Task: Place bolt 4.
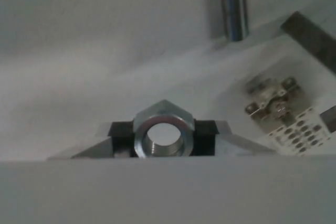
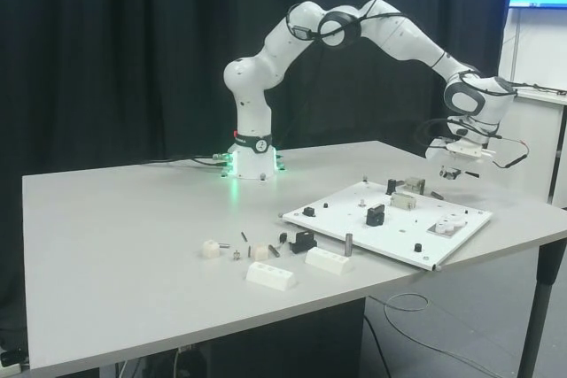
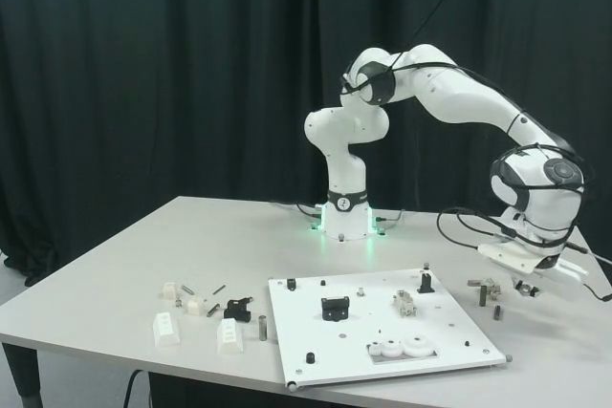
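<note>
In the wrist view a grey metal hex bolt (image 1: 164, 132) with a threaded bore sits between my two black finger pads (image 1: 119, 139). My gripper (image 1: 164, 141) is shut on it. The gripper (image 2: 452, 171) hangs above the table just past the far right corner of the white assembly board (image 2: 350, 205). In the second room view the gripper (image 3: 527, 286) is to the right of the board (image 3: 449, 332), near the table's right edge. The bolt is too small to make out in either room view.
A small metal bracket (image 3: 483, 286) and a short pin (image 3: 497, 311) lie on the table by the gripper. The board carries black fixtures (image 3: 334, 307) and white gears (image 3: 403, 346). White blocks (image 3: 166, 329), a black piece (image 3: 237, 311) and pins lie left of it.
</note>
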You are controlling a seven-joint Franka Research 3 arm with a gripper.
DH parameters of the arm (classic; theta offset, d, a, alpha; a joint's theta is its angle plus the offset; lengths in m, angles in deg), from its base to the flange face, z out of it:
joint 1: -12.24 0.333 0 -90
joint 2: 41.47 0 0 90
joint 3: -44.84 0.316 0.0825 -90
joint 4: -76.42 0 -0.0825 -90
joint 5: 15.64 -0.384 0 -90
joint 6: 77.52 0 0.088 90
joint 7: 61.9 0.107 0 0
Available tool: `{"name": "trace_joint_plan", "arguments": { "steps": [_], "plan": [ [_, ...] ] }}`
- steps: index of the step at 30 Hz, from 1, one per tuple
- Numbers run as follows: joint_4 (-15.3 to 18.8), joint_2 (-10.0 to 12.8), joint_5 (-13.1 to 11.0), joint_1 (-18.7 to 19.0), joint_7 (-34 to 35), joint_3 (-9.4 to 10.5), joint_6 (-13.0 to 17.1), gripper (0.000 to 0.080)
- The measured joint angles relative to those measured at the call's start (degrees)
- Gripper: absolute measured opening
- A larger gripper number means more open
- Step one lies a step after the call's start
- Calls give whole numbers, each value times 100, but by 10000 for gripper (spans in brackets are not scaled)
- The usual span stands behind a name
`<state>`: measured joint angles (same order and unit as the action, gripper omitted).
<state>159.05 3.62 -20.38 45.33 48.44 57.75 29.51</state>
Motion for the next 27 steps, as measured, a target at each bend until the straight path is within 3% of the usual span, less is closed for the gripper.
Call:
{"name": "trace_joint_plan", "arguments": {
  "steps": [9, 27],
  "plan": [
    [126, -72, 0, 235, 51, -162, 297, 229],
    [1008, -528, -77, 654, 55, -622, 1294, 229]
  ]
}}
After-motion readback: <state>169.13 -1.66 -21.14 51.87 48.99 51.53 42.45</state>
